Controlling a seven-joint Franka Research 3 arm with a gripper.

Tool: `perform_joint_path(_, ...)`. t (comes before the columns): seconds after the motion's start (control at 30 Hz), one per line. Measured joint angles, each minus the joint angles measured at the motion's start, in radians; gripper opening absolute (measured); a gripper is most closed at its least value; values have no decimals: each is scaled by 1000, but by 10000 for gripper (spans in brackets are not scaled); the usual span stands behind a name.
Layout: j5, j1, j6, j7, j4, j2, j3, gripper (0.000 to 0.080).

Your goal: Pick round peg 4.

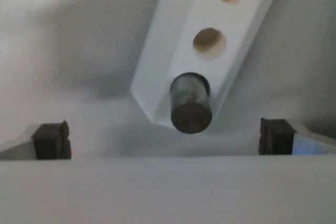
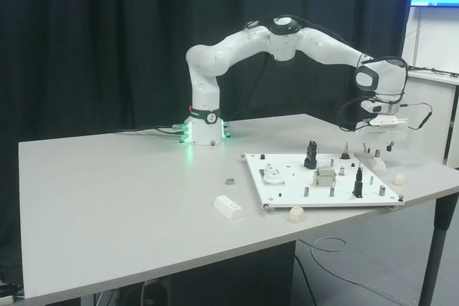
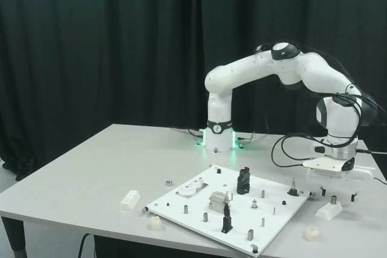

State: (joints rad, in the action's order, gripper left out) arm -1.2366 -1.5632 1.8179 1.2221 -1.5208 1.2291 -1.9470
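White arm outstretched, tool (image 1: 163,139) spread (fingers apart) above peg (image 1: 190,103).

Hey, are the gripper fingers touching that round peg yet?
Apart. The wrist view shows both fingers well clear on either side of the round peg, which stands in its white holder.

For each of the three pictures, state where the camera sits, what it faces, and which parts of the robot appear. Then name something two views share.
Wrist view: on the arm's wrist, looking down past both fingertips at the round peg standing in a white holder block.
First room view: off one table side, showing the whole arm, the gripper and the white board.
Second room view: off the opposite side, whole arm again.
Shared: both room views show the board and the green-lit base.
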Motion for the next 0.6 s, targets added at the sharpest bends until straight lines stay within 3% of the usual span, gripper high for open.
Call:
perform_joint_path(0.27, 33, 3, 33, 20, -4, 0, -7, 800)
perform_joint_path(0.6, 41, 3, 61, 23, -18, -1, -7, 800)
